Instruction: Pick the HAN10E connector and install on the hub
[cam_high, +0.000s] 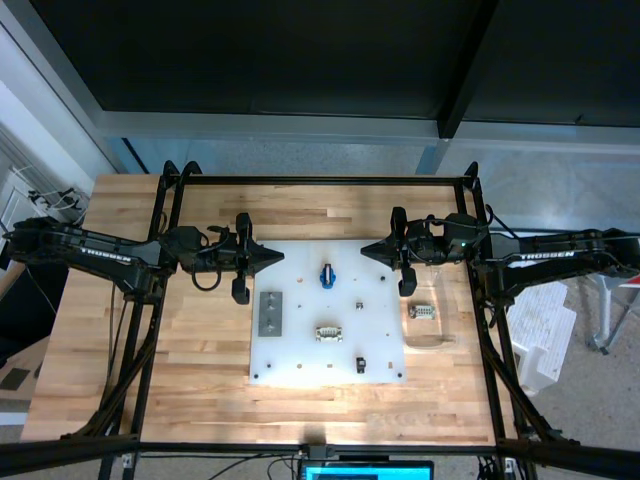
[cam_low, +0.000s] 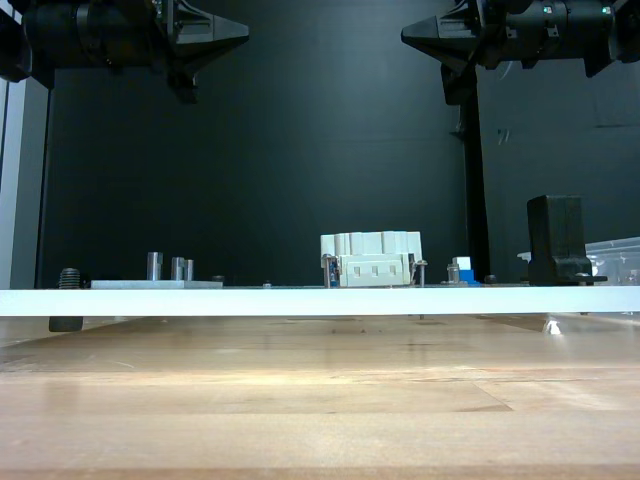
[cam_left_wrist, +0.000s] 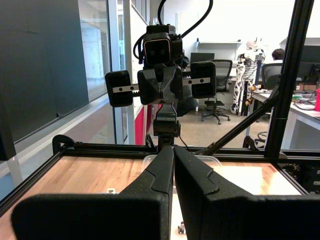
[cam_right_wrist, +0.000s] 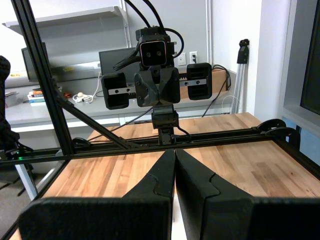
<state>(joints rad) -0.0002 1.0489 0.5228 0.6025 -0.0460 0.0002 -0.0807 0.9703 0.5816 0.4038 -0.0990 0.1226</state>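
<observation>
Each arm has the word "TROSSEN" in pale letters along its forearm, readable from above. The left gripper (cam_high: 282, 254) hangs high over the white board (cam_high: 300, 365) at about the board's 11 o'clock, with its tip aimed inward. Its fingers (cam_left_wrist: 160, 172) are pressed flat against each other and hold nothing. The right gripper (cam_high: 364, 250) mirrors it at about the board's 1 o'clock, equally high above the parts. Its fingers (cam_right_wrist: 162, 175) are also clenched together on nothing. The two tips face each other, well apart.

The board lies in the middle of the wooden table (cam_high: 150, 400). The hub (cam_high: 328, 332) sits upright on the board, a little toward 6 o'clock from the centre. From table height it shows as a pale block with a metal tab at each end. A blue part (cam_high: 326, 275) stands at 12 o'clock from the hub. A grey metal block (cam_high: 270, 312) lies at roughly 10 o'clock from the hub, near the board's left edge. One small black part (cam_high: 359, 300) sits at about 1 o'clock from the hub and another (cam_high: 361, 362) at about 5 o'clock.

The connector (cam_high: 422, 312) lies off the board, at about 3 o'clock from the hub. It rests inside a clear tray (cam_high: 445, 338) on the table just beside the board's right edge, below the right arm. Any marking on the connector or hub is too small to read.
</observation>
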